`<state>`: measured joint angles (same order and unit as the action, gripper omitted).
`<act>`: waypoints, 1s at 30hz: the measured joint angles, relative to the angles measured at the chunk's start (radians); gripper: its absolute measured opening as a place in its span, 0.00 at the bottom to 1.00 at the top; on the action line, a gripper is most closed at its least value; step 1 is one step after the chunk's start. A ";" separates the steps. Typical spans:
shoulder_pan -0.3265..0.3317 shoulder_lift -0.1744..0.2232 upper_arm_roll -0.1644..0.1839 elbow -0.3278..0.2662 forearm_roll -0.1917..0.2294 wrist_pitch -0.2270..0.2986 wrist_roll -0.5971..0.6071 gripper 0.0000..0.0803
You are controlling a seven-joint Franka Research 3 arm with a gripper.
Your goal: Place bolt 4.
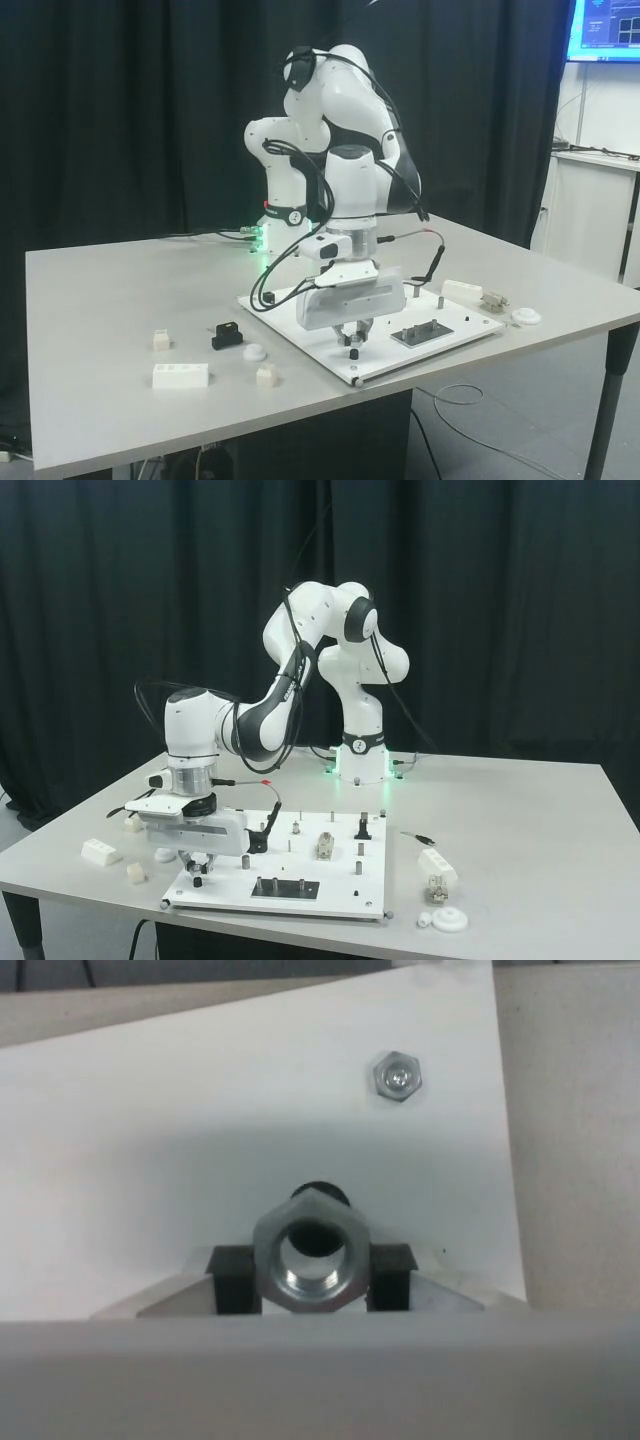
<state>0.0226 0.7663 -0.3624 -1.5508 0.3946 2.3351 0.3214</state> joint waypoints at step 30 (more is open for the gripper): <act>-0.001 0.002 -0.003 0.003 0.033 0.006 0.018 0.28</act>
<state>0.0216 0.7680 -0.3654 -1.5482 0.4280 2.3411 0.3392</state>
